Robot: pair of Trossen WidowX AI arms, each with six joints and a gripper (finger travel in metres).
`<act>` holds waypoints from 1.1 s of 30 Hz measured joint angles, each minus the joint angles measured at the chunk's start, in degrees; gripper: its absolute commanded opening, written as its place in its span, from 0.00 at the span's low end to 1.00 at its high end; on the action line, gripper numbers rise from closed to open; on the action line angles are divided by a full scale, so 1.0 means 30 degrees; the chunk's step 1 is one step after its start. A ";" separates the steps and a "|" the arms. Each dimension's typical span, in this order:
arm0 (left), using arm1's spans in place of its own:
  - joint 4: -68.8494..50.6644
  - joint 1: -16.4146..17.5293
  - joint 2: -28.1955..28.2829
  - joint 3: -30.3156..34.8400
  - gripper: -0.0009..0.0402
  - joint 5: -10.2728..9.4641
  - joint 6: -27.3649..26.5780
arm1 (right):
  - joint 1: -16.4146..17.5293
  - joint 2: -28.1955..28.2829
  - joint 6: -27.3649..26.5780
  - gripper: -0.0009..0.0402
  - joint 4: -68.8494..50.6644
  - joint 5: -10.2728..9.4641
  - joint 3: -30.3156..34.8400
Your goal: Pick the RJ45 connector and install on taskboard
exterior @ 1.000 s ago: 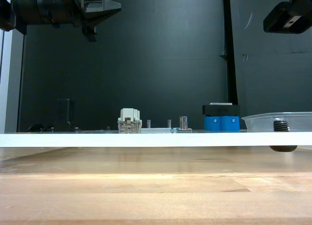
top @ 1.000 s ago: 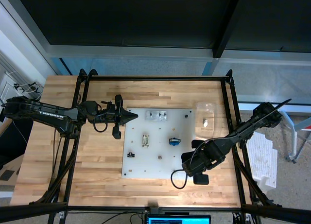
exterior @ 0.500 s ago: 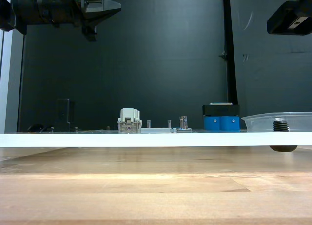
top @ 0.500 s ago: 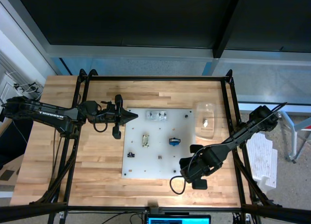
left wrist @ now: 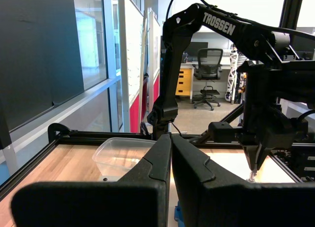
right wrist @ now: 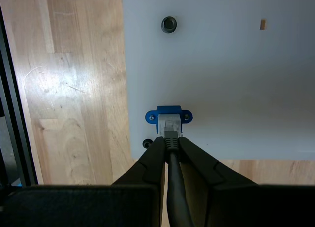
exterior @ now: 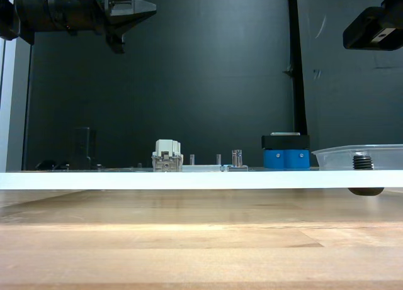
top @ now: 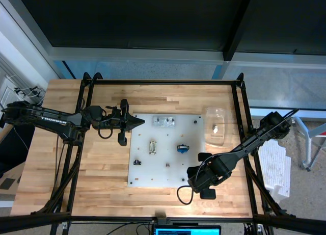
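Note:
My right gripper (right wrist: 170,141) is shut on the RJ45 connector (right wrist: 170,125), whose black cable (right wrist: 173,187) runs back between the fingers. The connector's clear tip lines up with a blue fixture (right wrist: 169,116) on the white taskboard (right wrist: 221,79); whether it touches it I cannot tell. In the high view the right gripper (top: 196,178) hangs over the taskboard's (top: 163,161) near right corner, close to the blue fixture (top: 182,148). In the low view part of the right arm (exterior: 373,29) shows high above the board (exterior: 189,180). My left gripper (top: 135,122) is shut and empty, raised by the board's far left corner.
A clear plastic tub (top: 215,125) holding a small part stands off the board's far right corner. A beige connector block (top: 152,147) and silver fixtures (top: 164,122) are mounted on the board. A black frame (top: 163,82) rings the wooden table.
The right arm has shifted a little left and toward the near edge, carrying the connector and cable. The left arm has stayed still.

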 measured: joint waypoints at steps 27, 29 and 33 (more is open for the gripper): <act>0.0000 0.0000 0.0007 0.0000 0.02 -0.0007 0.0000 | 0.0146 0.0000 -0.0474 0.02 0.0095 0.0146 -0.0219; 0.0000 0.0000 0.0000 -0.0007 0.02 0.0000 0.0000 | 0.0146 0.0000 -0.0525 0.02 0.0160 0.0146 -0.0306; 0.0000 0.0000 0.0007 0.0000 0.02 -0.0007 0.0000 | 0.0146 0.0022 -0.0707 0.02 0.0350 0.0138 -0.0408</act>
